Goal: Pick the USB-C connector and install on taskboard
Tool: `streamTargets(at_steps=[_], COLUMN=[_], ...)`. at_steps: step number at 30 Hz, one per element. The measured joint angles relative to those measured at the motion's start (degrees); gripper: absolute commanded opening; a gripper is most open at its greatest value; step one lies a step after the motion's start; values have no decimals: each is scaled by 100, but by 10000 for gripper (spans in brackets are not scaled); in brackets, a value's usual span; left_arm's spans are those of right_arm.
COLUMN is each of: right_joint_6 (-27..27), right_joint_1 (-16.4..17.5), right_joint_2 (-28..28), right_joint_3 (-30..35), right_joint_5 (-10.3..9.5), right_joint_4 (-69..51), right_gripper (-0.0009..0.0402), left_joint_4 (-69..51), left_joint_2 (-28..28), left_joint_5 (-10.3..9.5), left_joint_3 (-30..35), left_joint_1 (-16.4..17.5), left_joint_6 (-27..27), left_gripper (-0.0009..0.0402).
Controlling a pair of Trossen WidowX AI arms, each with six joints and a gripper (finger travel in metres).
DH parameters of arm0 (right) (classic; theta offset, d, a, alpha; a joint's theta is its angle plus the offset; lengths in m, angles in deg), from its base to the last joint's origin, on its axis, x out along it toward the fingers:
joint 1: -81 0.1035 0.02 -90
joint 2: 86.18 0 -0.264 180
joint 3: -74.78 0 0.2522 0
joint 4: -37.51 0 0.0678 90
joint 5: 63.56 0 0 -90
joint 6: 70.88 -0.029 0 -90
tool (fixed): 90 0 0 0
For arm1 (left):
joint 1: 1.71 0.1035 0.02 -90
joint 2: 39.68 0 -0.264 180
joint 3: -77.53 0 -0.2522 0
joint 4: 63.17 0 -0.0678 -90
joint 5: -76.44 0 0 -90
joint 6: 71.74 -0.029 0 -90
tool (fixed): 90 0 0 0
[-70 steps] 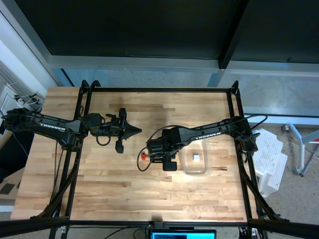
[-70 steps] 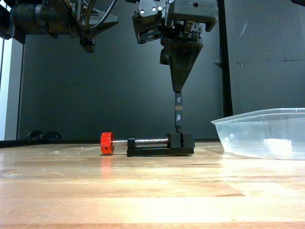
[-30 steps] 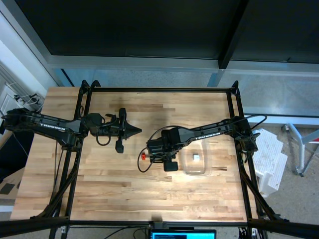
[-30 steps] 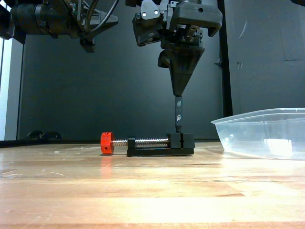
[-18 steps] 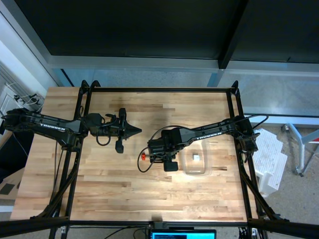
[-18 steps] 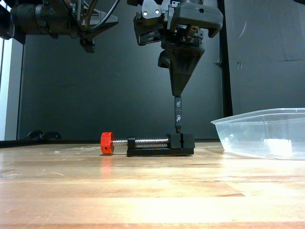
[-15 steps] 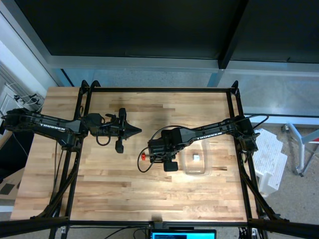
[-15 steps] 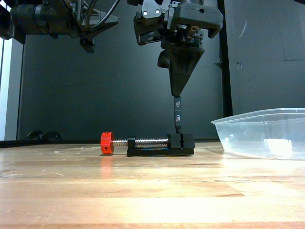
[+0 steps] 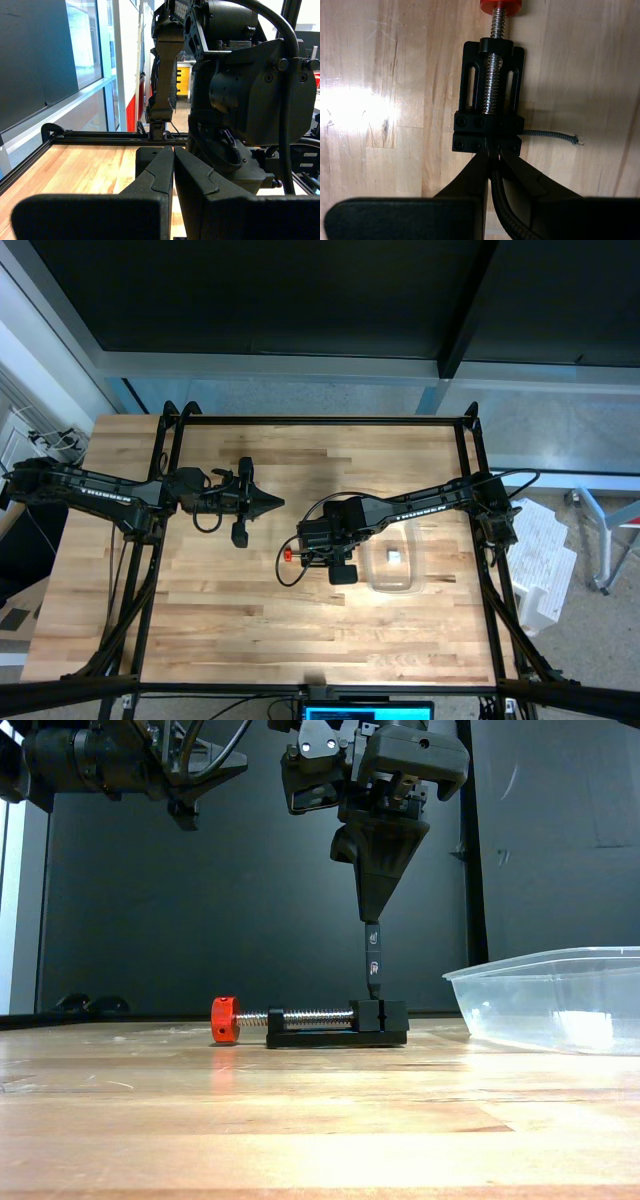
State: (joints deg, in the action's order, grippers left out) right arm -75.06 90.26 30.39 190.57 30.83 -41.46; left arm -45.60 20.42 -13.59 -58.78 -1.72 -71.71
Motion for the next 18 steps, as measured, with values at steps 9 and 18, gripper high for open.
streamTargets(at_steps=[9, 18], right_joint_6=[-42, -39], right_joint_1=[0, -2], right_joint_2=[-177, -627], right_joint_3=[-13, -7], right_joint_5=[20, 52], right_joint_4=[26, -44], right_gripper=[135, 209], left_joint_4=[2, 2], left_joint_2=[0, 0], left_joint_5=[-2, -2], left_joint_3=[2, 2], left_joint_1=[0, 0], left_joint_6=[0, 0], left_gripper=[0, 0])
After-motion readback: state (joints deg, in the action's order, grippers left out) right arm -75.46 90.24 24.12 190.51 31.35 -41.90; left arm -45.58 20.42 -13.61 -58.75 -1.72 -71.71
